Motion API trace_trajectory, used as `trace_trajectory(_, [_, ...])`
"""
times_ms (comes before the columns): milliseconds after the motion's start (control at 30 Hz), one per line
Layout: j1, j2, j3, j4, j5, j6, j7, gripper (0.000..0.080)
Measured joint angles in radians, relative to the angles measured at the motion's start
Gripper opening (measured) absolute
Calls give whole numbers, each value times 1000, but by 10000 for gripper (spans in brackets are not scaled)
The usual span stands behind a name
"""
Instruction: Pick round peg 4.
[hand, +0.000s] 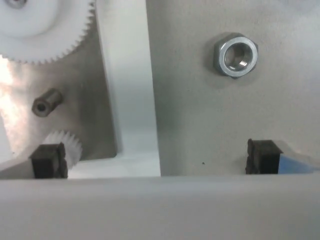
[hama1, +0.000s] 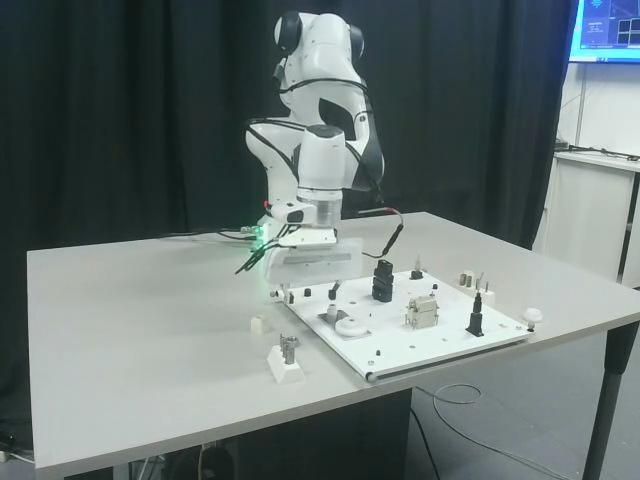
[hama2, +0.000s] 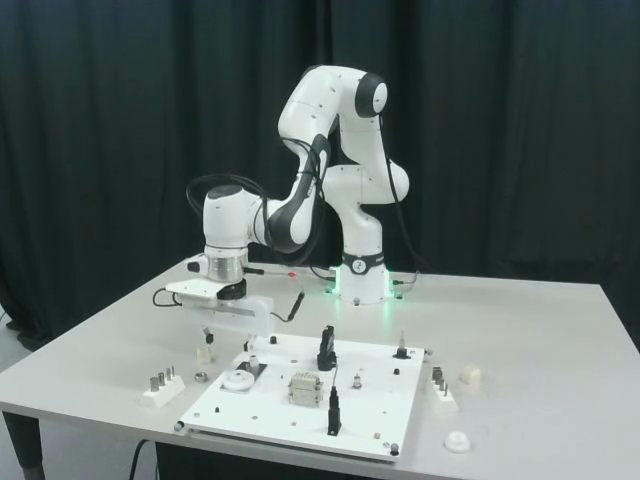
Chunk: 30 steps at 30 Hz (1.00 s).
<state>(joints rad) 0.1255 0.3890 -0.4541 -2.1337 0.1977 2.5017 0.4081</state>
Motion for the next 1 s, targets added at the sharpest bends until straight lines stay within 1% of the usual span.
trace_trajectory(700, [1,-29,0,4,-1,-32,0,800])
trace_trajectory(1000, [1,-37,0,5,-1,-37,0,800])
